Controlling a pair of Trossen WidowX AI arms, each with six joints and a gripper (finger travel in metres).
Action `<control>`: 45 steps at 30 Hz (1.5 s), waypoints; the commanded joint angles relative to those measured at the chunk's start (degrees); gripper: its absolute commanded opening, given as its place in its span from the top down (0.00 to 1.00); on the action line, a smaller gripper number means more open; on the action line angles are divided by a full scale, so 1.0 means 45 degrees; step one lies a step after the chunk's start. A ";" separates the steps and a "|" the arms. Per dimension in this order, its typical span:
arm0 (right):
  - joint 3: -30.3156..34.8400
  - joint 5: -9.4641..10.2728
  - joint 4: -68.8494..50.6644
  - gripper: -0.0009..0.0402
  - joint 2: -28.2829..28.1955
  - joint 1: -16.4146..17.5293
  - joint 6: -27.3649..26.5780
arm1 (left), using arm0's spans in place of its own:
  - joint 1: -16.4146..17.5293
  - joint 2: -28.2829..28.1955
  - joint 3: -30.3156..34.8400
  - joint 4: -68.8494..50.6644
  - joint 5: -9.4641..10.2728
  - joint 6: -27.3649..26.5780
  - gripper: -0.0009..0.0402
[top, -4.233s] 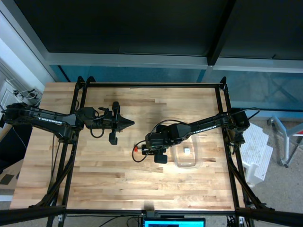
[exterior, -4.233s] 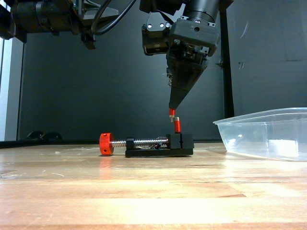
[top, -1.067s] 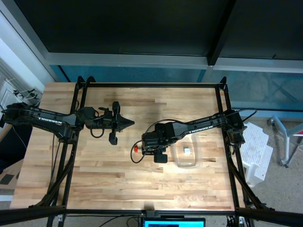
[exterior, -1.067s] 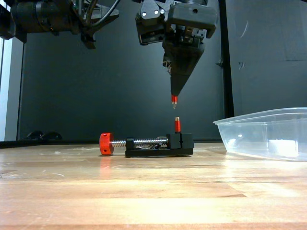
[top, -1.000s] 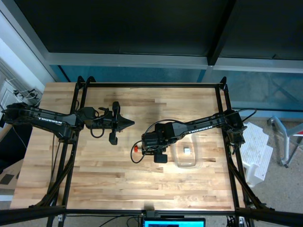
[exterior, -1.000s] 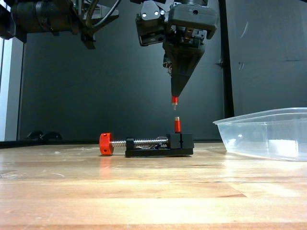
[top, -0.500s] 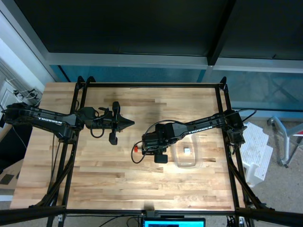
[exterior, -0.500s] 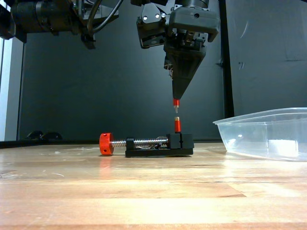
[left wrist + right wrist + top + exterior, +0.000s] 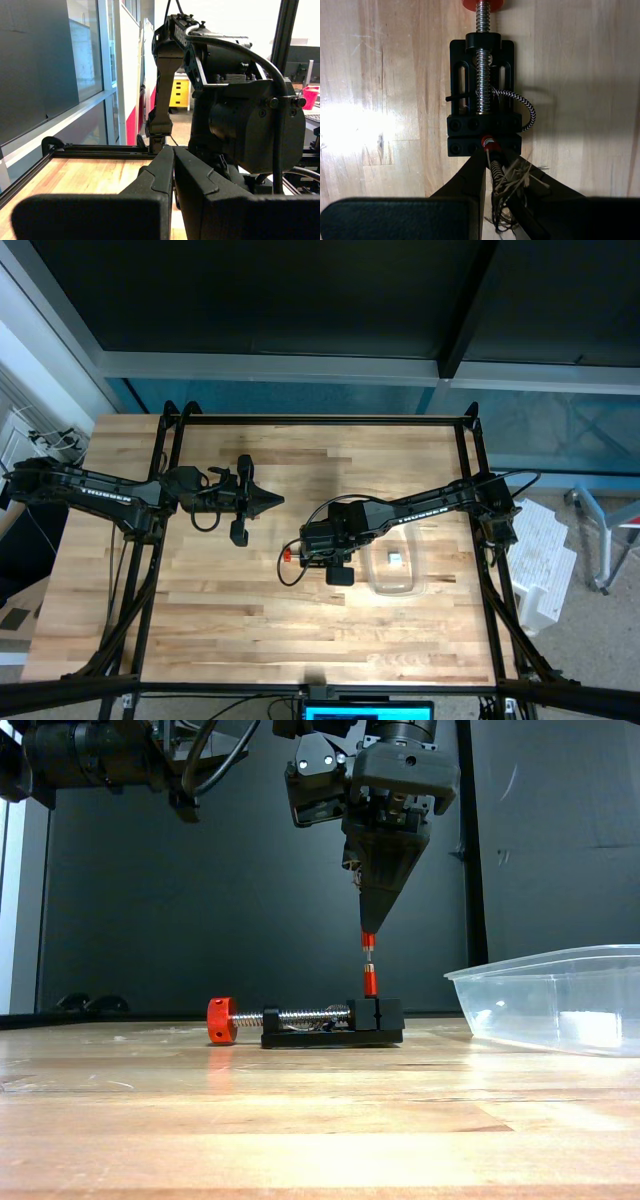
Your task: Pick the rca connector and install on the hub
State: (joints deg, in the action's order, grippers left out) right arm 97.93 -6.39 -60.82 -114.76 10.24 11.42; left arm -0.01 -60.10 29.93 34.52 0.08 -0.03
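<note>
right pincer (image 9: 368,932) nips the light, stiff-looking rca connector (image 9: 368,944) by its top over the hub (image 9: 380,1018); left pincer (image 9: 274,502) hangs closed, well left.

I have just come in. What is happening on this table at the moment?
The right end effector is shut on the rca connector, a small red piece. It holds the connector upright, directly over the red stub of the hub, which lies on the table. The connector is not pushed in yet. The left end effector is shut on nothing and hangs over the table's left part. A clear tray stands to the right.
</note>
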 commanded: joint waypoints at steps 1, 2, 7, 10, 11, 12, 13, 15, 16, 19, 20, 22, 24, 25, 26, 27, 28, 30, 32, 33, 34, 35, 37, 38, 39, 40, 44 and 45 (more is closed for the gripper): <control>0.0000 -0.0005 0.0019 0.97 0.0000 0.0005 0.0010 | 0.0000 -0.0005 0.0005 0.0000 -0.0005 0.0005 0.98; 0.0000 -0.0005 0.0019 0.97 0.0000 0.0005 0.0010 | 0.0000 -0.0005 0.0005 0.0005 -0.0005 0.0000 0.98; -0.0058 -0.0005 0.0097 0.97 0.0000 0.0005 0.0010 | 0.0005 0.0000 0.0005 0.0000 -0.0005 0.0000 0.98; -0.0112 -0.0005 0.0151 0.97 0.0000 0.0005 0.0010 | 0.0000 -0.0005 0.0005 0.0005 -0.0005 0.0000 0.98; -0.0126 -0.0005 0.0170 0.97 0.0000 0.0005 0.0010 | 0.0005 -0.0005 0.0005 0.0005 -0.0005 0.0000 0.98; -0.0146 0.0000 0.0194 0.97 0.0000 0.0005 0.0010 | 0.0000 -0.0005 0.0005 0.0000 -0.0005 0.0000 0.98; -0.0160 0.0000 0.0219 0.97 0.0000 0.0005 0.0015 | 0.0000 -0.0005 0.0005 0.0000 -0.0005 0.0000 0.98; -0.0165 0.0000 0.0223 0.97 0.0000 0.0005 0.0010 | 0.0005 -0.0005 0.0005 0.0000 -0.0005 0.0005 0.98; -0.0165 0.0000 0.0233 0.97 0.0000 0.0005 0.0010 | 0.0000 -0.0005 0.0005 0.0000 -0.0005 0.0005 0.98; -0.0189 0.0000 0.0248 0.97 0.0000 0.0005 0.0010 | 0.0000 -0.0005 0.0005 0.0000 -0.0005 0.0005 0.98; -0.0189 0.0000 0.0248 0.97 0.0000 0.0005 0.0010 | 0.0000 -0.0005 0.0005 0.0005 -0.0005 0.0005 0.98; -0.0214 0.0000 0.0257 0.97 0.0000 0.0005 0.0010 | 0.0005 -0.0005 0.0005 0.0000 -0.0005 0.0005 0.98; -0.0238 0.0005 0.0277 0.97 0.0000 0.0005 0.0010 | 0.0000 -0.0005 0.0005 0.0000 -0.0005 0.0005 0.98; -0.0243 0.0005 0.0287 0.97 0.0000 0.0005 0.0010 | 0.0000 -0.0005 0.0005 0.0000 -0.0005 0.0005 0.98; -0.0253 0.0005 0.0296 0.97 0.0000 0.0005 0.0010 | 0.0005 -0.0005 0.0005 0.0000 -0.0005 0.0005 0.98; -0.0262 0.0000 0.0301 0.97 0.0000 0.0005 0.0005 | 0.0005 -0.0005 0.0005 0.0005 -0.0005 0.0005 0.98; -0.0282 0.0000 0.0325 0.97 0.0000 0.0005 0.0005 | 0.0000 -0.0005 0.0005 0.0005 -0.0005 0.0005 0.98; -0.0335 0.0005 0.0398 0.97 0.0000 0.0005 0.0005 | 0.0000 -0.0005 0.0005 0.0000 -0.0005 0.0005 0.98; -0.0413 0.0010 0.0510 0.97 0.0000 0.0005 -0.0010 | 0.0000 -0.0005 0.0005 0.0000 -0.0005 0.0005 0.98; -0.0447 0.0010 0.0559 0.97 0.0000 0.0005 -0.0039 | 0.0000 -0.0005 0.0005 0.0000 -0.0005 0.0000 0.98; -0.0486 0.0010 0.0607 0.97 0.0000 0.0000 -0.0053 | 0.0000 0.0000 0.0005 0.0005 -0.0005 0.0005 0.98; -0.0525 0.0010 0.0661 0.97 0.0000 0.0000 -0.0083 | 0.0005 -0.0005 0.0005 0.0000 -0.0005 0.0005 0.98; -0.0597 0.0010 0.0743 0.97 0.0000 0.0000 -0.0083 | 0.0000 -0.0005 0.0005 0.0000 -0.0005 0.0000 0.98; -0.0622 0.0010 0.0753 0.97 0.0000 0.0000 -0.0083 | 0.0000 0.0000 0.0005 0.0000 -0.0005 0.0005 0.98; -0.0651 0.0005 0.0772 0.97 0.0000 0.0000 -0.0083 | 0.0005 -0.0005 0.0005 0.0000 -0.0005 0.0005 0.98; -0.0695 0.0005 0.0806 0.97 0.0000 0.0000 -0.0083 | 0.0000 -0.0005 0.0005 0.0000 -0.0005 0.0005 0.98; -0.0840 0.0005 0.0967 0.97 0.0000 0.0000 -0.0083 | 0.0000 0.0000 0.0005 0.0000 -0.0005 0.0000 0.98; -0.0855 0.0000 0.0986 0.97 0.0000 0.0000 -0.0087 | 0.0000 -0.0005 0.0005 0.0005 -0.0005 0.0005 0.98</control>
State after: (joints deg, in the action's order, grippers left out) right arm 94.21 -6.37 -56.47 -114.76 10.24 11.05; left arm -0.01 -60.10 29.93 34.52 0.05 -0.03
